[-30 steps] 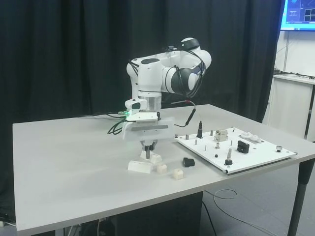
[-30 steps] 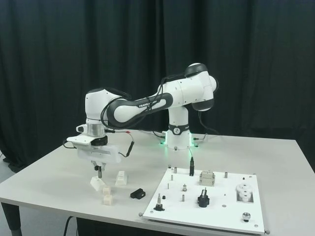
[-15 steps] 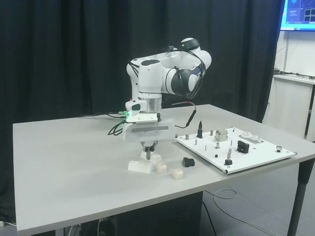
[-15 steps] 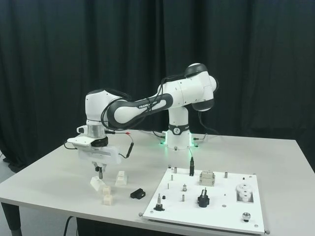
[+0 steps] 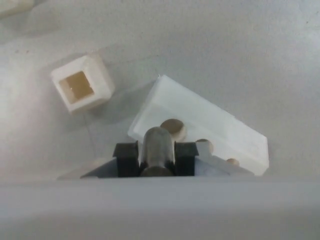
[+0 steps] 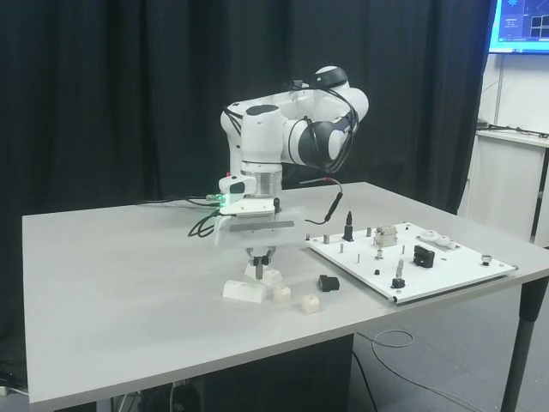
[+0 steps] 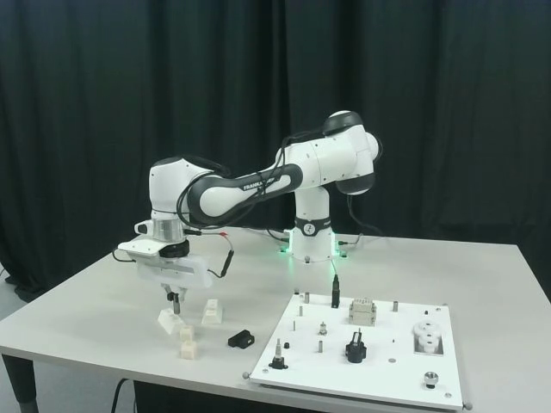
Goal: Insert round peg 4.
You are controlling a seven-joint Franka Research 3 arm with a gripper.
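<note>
1. The gripper (image 5: pixel 156 159) hangs above the grey table (image 6: pixel 120 266), its two black fingers (image 5: pixel 126 159) clamped on the round peg (image 5: pixel 158 150), which stands upright between them.
2. The peg sits just above a white block with round holes (image 5: pixel 210 127), clear of its top.
3. A small white cube with a square socket (image 5: pixel 81 83) lies near that block.
4. A white assembly board (image 7: pixel 379 344) with small fittings lies to the right in the second room view, well apart.

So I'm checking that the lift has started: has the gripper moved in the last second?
Yes. The gripper, shut on the round peg, has risen slightly, widening the gap above the white peg holder block on the table in the second room view.
</note>
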